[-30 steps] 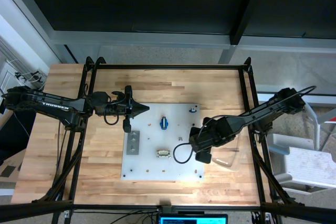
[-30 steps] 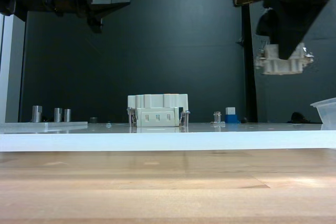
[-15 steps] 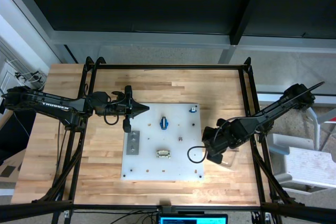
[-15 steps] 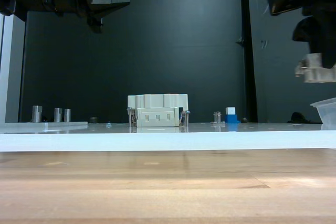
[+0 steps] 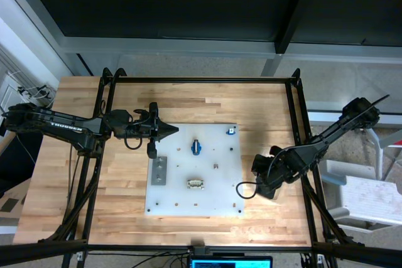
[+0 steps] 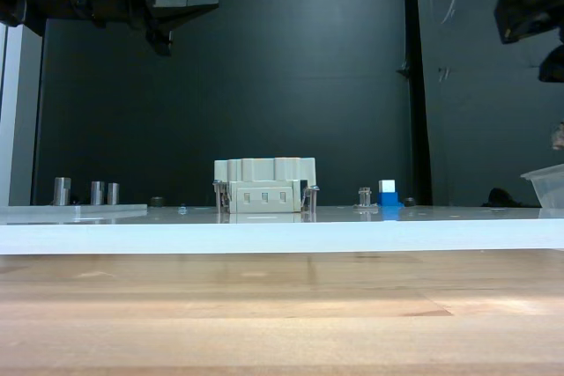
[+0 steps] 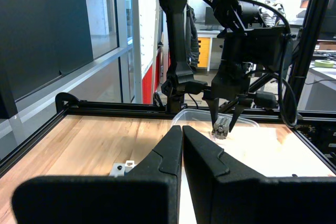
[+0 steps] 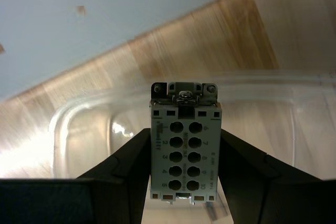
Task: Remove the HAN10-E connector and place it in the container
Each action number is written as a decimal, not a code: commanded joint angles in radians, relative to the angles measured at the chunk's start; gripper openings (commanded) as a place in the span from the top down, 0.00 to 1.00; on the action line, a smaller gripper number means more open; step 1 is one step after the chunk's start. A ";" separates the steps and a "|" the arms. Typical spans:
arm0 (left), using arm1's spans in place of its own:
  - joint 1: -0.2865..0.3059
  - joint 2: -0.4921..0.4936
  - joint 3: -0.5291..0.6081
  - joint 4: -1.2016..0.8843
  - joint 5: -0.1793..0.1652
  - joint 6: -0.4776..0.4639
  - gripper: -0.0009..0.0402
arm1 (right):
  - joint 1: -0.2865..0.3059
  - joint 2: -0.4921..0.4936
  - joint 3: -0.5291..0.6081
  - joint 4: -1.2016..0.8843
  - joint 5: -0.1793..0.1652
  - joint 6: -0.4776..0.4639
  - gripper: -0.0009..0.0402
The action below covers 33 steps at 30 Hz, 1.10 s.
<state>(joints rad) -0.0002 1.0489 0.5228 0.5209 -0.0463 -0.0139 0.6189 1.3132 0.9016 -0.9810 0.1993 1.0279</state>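
We're seeing the HAN10-E connector [image 8: 185, 148] hanging clamped between the right gripper's [image 7: 222, 127] two black fingers [image 8: 128, 163], which are pressing its long sides. It is sitting over the container [image 8: 79, 109], above the rim in the low view; we can't tell any contact with the tub.

Half a second back this gripper was hovering at the white board's [image 5: 182, 180] right edge. Now it is sitting further right, off the board and over the tub, and in the low view the connector is nearly slipping out of frame. The left gripper [image 5: 171, 130] is staying put above the board's far-left corner, fingers pressed together on nothing.

In the right wrist view the tub's walls are standing well apart from the connector on both sides, so there is open room around it.

The connector is beige plastic with ten numbered round holes in two columns and a metal clip with a screw at one end. The tub is clear, round-cornered and catching glare. A beige housing [image 6: 264, 187] is sitting on the flat white board, a blue piece [image 6: 387, 193] behind it, all on the wood-plank table [image 5: 113, 205].
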 commanded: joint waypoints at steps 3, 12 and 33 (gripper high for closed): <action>0.000 0.000 0.000 0.000 0.000 0.000 0.98 | 0.045 -0.001 -0.027 0.001 0.002 0.047 0.78; 0.000 0.000 0.000 0.000 0.000 0.000 0.98 | 0.115 -0.001 -0.089 0.055 0.002 0.143 0.78; 0.000 0.000 0.000 0.000 0.000 0.000 0.98 | 0.148 0.005 -0.208 0.176 0.002 0.221 0.78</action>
<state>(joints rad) -0.0002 1.0489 0.5228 0.5209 -0.0460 -0.0143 0.7666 1.3174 0.6945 -0.8082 0.2005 1.2507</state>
